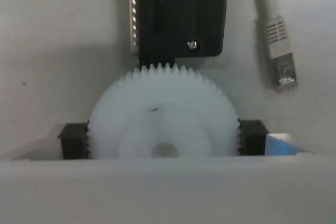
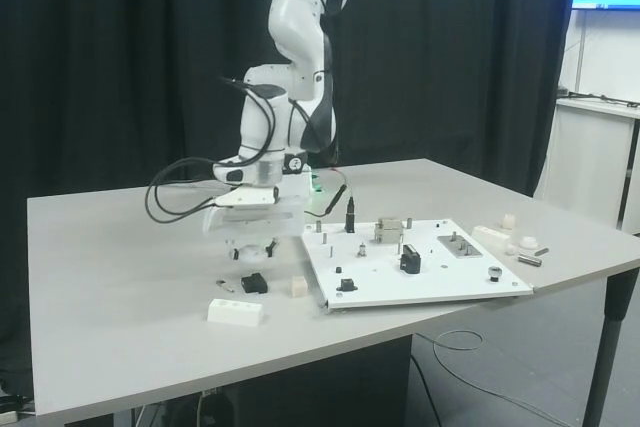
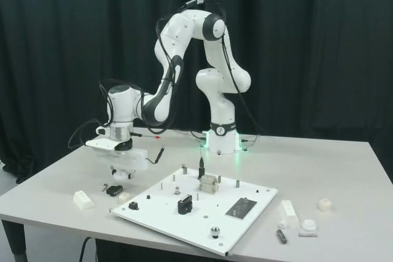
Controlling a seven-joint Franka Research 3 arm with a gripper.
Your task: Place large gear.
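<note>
Large gear (image 1: 163,114) clamped in the gripper (image 1: 164,139) above the bench (image 2: 120,257), left of the white board (image 2: 420,272).

In the wrist view the white gear lies flat, its toothed face towards the camera and its bore axis pointing along the line of sight; being round, it has no long axis. The black fingers (image 1: 72,139) press its rim from opposite sides, so the gripper is closed on the gear, which sits centred between them. Below it on the bench lie a black connector (image 1: 181,14) with two screws and, well apart, a grey plug (image 1: 275,40). In the room views the gripper (image 3: 123,173) hangs over bare bench just beside the board's near corner, with a white block (image 3: 83,199) and a small black part (image 3: 114,191) near; the bench edge is well apart.
</note>
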